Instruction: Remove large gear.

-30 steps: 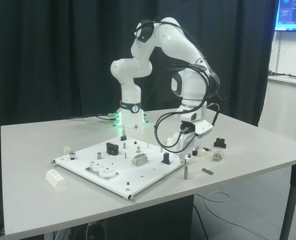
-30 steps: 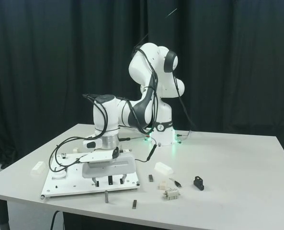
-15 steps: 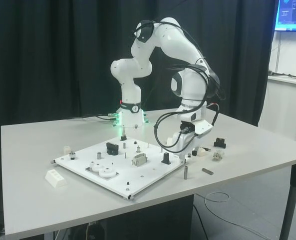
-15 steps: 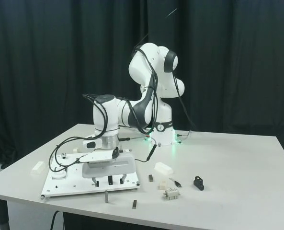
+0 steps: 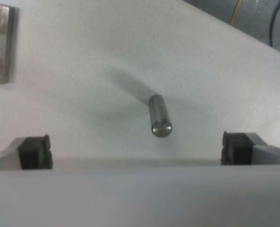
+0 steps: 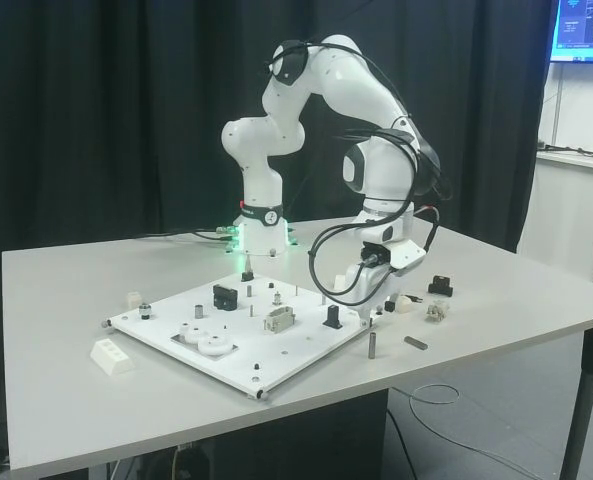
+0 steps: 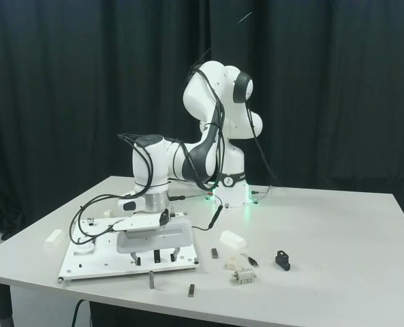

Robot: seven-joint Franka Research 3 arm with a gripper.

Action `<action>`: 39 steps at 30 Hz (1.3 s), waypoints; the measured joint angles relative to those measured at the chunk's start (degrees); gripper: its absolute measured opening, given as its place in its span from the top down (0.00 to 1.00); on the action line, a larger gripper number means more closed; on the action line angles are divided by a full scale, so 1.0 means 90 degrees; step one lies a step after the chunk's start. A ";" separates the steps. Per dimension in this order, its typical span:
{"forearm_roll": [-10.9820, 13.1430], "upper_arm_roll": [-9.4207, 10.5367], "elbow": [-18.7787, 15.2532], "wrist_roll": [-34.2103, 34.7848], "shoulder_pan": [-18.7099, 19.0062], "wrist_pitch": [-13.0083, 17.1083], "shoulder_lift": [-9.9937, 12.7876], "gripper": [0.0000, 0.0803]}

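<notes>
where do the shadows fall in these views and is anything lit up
Wrist view: the upright metal pin casts a soft shadow across the grey table; the open hand straddles it. First room view: green light glows at the arm's base, and a lit screen shows at the edge. Second room view: black curtain stays dark, the table evenly lit.

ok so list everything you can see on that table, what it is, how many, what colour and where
board: one, white, table middle
gears: two, white, on the board's near corner in the first room view
block: one, white, on the table beside the board
pin: one, grey, upright on the table off the board's edge, between the open fingertips
bar: one, grey, lying near the pin
clip: one, black, on the table
table: one, grey
arm: one, white
gripper: one, open
</notes>
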 joint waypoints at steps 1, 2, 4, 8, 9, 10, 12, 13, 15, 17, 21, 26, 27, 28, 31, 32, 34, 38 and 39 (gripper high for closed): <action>0.0000 0.0000 0.0000 0.0000 0.0000 0.0000 0.0000 0.00; 0.0000 0.0000 0.0000 0.0000 0.0000 0.0000 0.0000 0.00; 0.0000 0.0000 0.0000 0.0000 0.0000 0.0000 -0.0001 0.00; 0.0000 -0.0003 0.0000 0.0000 0.0000 0.0000 -0.0002 0.00; 0.0000 -0.0006 0.0000 0.0000 0.0000 0.0000 -0.0003 0.00; 0.0000 -0.0009 0.0000 0.0000 0.0000 0.0000 -0.0003 0.00; 0.0000 -0.0019 0.0000 0.0000 0.0000 0.0000 -0.0006 0.00; -0.0001 -0.0028 0.0000 0.0000 0.0000 0.0000 -0.0007 0.00; -0.0016 -0.0051 0.0000 0.0000 0.0000 0.0000 -0.0013 0.00; -0.0040 -0.0084 0.0000 0.0000 0.0000 0.0000 -0.0021 0.00; -0.0171 -0.0182 0.0000 -0.0004 -0.0003 0.0000 -0.0042 0.00; -0.0383 -0.0298 0.0000 -0.0004 -0.0057 0.0000 -0.0084 0.00; -0.0428 -0.0325 0.0000 -0.0005 -0.0076 0.0000 -0.0094 0.00; -0.0472 -0.0348 0.0000 -0.0006 -0.0099 0.0000 -0.0103 0.00; -0.0582 -0.0406 0.0000 -0.0038 -0.0197 0.0000 -0.0128 0.00; -0.0619 -0.0416 0.0000 -0.0059 -0.0242 0.0000 -0.0136 0.00; -0.0682 -0.0424 0.0000 -0.0127 -0.0353 0.0000 -0.0154 0.00; -0.0728 -0.0425 0.0000 -0.0333 -0.0608 0.0000 -0.0183 0.00; -0.0728 -0.0424 0.0000 -0.0397 -0.0690 0.0000 -0.0189 0.00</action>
